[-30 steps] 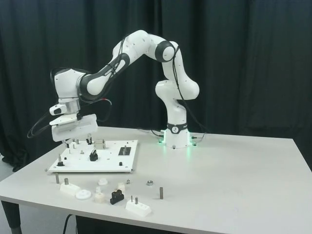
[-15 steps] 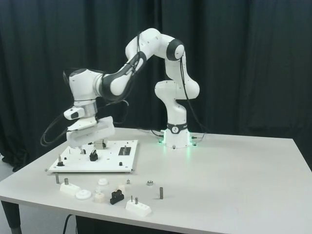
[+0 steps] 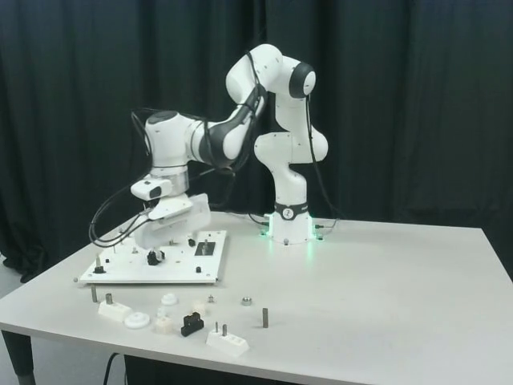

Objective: Pick square peg 2.

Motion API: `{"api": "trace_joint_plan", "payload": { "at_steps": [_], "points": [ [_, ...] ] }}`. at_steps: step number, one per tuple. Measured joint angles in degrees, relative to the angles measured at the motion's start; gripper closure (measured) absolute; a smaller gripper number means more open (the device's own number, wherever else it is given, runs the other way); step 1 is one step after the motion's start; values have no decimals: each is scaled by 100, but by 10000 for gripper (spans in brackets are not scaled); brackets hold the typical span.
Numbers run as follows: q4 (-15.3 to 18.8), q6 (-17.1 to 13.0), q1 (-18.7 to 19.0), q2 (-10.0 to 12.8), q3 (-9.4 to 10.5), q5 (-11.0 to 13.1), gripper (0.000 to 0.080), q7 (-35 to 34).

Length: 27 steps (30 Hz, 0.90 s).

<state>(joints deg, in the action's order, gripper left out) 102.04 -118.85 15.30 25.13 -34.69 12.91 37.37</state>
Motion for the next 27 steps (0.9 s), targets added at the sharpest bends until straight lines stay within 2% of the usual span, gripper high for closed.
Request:
{"api": "trace_joint_plan", "payload": {
  "at_steps": [8, 14, 21, 27],
  "points": [
    [17, -306, 151, 1, 169, -28, 3, -39],
    [22, -530, 151, 22, 375, -24, 3, -80],
    [21, -810, 153, 105, 588, -23, 3, -126],
    [4, -1011, 156, 212, 677, -23, 3, -171]
  ]
}}
